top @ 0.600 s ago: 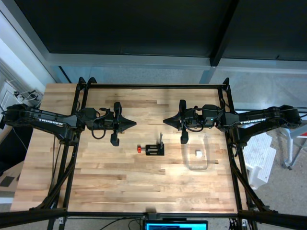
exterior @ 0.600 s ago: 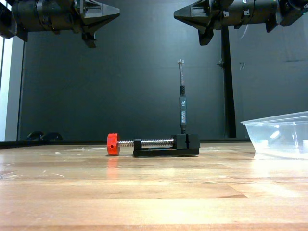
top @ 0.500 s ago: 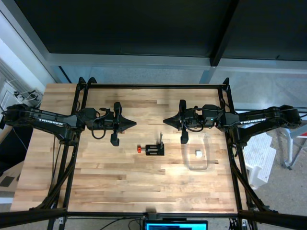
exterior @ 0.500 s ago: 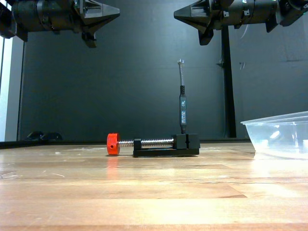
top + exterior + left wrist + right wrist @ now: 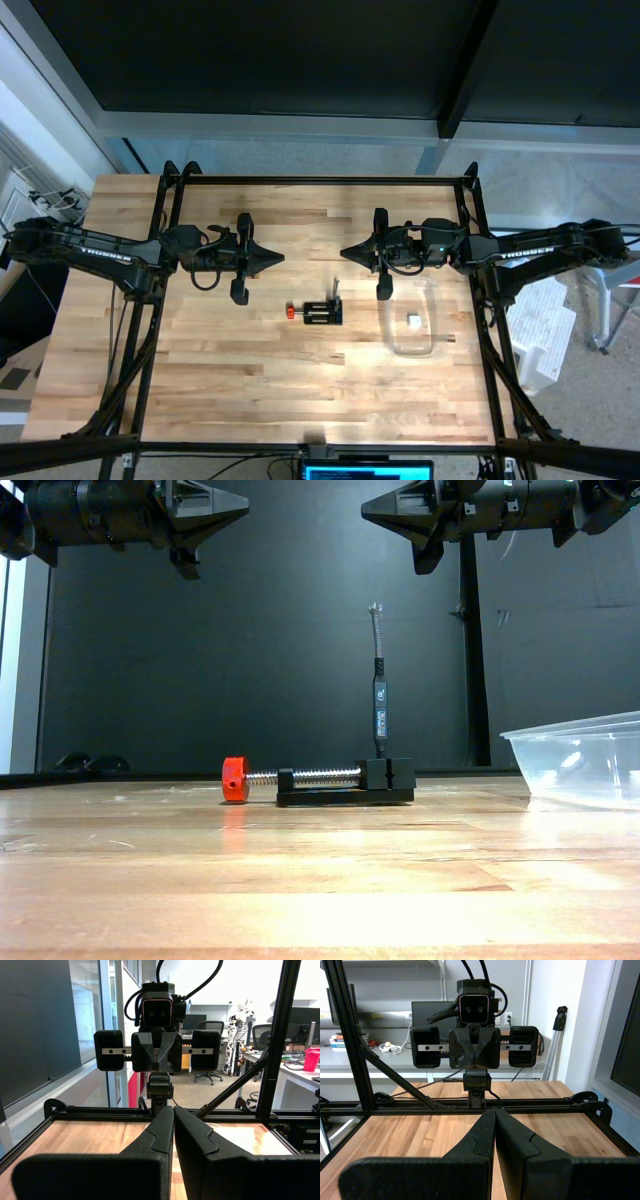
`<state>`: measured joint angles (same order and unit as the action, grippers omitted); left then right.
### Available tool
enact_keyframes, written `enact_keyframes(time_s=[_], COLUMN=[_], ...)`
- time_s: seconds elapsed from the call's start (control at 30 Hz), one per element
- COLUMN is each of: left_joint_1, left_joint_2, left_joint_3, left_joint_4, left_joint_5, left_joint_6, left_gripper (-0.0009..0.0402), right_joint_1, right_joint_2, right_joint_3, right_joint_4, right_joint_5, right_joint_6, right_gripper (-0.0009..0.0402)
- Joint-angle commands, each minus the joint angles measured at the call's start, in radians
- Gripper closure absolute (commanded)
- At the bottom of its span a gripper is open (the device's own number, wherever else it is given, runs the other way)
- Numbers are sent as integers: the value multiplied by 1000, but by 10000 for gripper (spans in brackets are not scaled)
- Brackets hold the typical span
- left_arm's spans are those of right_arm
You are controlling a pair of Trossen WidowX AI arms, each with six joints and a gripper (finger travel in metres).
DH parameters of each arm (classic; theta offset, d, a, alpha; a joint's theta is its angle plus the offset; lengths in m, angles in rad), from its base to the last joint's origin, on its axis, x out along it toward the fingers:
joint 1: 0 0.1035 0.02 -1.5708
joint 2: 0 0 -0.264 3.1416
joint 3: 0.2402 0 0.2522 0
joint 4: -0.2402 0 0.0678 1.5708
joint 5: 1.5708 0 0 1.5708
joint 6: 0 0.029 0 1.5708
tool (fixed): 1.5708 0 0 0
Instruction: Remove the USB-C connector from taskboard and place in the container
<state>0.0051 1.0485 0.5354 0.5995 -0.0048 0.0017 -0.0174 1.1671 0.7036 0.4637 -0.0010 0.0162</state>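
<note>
The taskboard (image 5: 320, 312) is a small black clamp block with a red knob (image 5: 290, 311), lying mid-table; the low view shows the taskboard (image 5: 346, 781) side-on. The USB-C connector (image 5: 380, 715) stands upright in the block's right end, a slim dark plug with a grey braided stub on top; from above the connector (image 5: 337, 291) is a thin sliver. The clear container (image 5: 412, 322) sits to the right, holding a small white cube (image 5: 413, 320). My left gripper (image 5: 280, 259) and right gripper (image 5: 344, 252) hover high above the table, shut and empty, tips facing each other behind the board.
Black frame rails (image 5: 320, 181) border the table's far edge and sides. The container's wall (image 5: 580, 760) rises at the right in the low view. Each wrist view shows its own shut fingers (image 5: 165, 1125) (image 5: 487, 1127) and the opposite arm's gripper beyond.
</note>
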Motion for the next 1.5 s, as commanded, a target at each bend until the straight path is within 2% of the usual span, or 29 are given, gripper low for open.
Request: enact_keyframes(time_s=[0.03,0.17,0.3,0.4,0.5,0.7,1.0,1.1,1.23,1.5], left_joint_1=[0,0,0,0,0,0,0,0,0,0], left_joint_2=[0,0,0,0,0,0,0,0,0,0], left_joint_3=[0,0,0,0,0,0,0,0,0,0], left_joint_4=[0,0,0,0,0,0,0,0,0,0], left_joint_5=[0,0,0,0,0,0,0,0,0,0], left_joint_6=[0,0,0,0,0,0,0,0,0,0], left_gripper=[393,393,393,393,393,393,393,393,393,393], right_joint_1=[0,0,2,4,10,48,89,105,117,123], right_joint_2=[0,0,0,0,2,24,142,188,252,344], right_joint_3=[0,0,16,68,124,224,352,390,442,521], right_joint_4=[0,0,-29,-170,-343,-664,-979,-1045,-1128,-1181], right_joint_5=[0,-2,-21,-26,-56,-52,-40,-15,2,20], right_joint_6=[1,3,27,25,24,23,8,9,10,27], right_gripper=[393,393,393,393,393,393,393,392,370,286])
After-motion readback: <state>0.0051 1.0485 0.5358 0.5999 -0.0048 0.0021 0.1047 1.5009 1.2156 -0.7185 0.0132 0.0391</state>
